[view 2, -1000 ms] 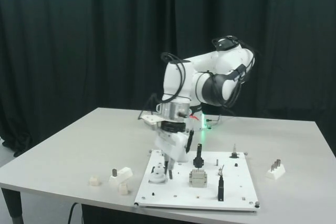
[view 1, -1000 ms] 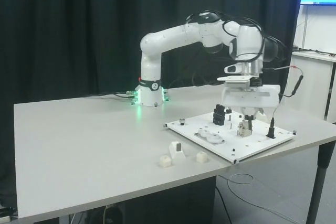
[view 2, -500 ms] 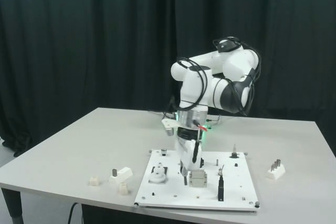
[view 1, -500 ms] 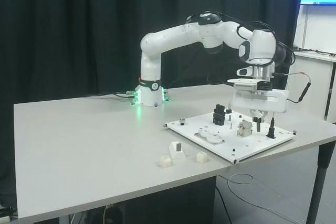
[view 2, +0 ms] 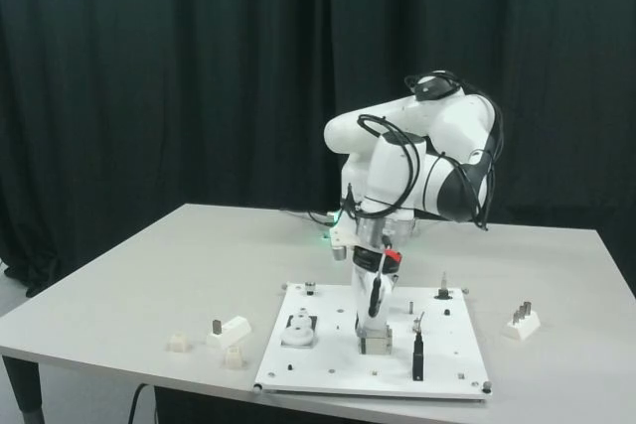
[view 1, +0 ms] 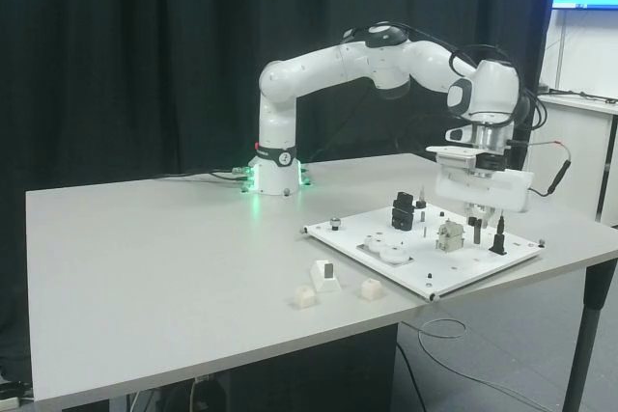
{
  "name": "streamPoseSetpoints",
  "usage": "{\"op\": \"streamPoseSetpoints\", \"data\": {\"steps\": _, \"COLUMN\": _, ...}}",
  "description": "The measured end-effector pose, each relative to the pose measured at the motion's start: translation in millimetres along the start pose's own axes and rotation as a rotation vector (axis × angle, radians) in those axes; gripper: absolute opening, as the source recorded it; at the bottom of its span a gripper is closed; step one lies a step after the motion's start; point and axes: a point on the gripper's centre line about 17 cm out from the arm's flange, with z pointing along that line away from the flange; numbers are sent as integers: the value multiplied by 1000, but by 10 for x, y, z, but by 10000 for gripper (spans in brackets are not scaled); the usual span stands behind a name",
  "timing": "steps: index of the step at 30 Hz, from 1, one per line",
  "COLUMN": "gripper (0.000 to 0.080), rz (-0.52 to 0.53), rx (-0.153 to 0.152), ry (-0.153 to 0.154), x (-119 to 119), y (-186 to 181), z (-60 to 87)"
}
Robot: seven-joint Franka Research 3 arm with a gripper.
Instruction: Insert square peg 3.
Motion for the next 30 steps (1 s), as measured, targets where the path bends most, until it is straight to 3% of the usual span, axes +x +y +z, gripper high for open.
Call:
{"op": "streamPoseSetpoints", "data": {"steps": 15, "gripper": 111, "rz": 11, "rx": -22, "ry": 37, "x": -87, "y": 45, "z": 125}}
{"op": "streamPoseSetpoints", "data": {"steps": 30, "gripper": 111, "rz": 33, "rx": -26, "ry": 53, "x": -213, "y": 63, "z": 210}}
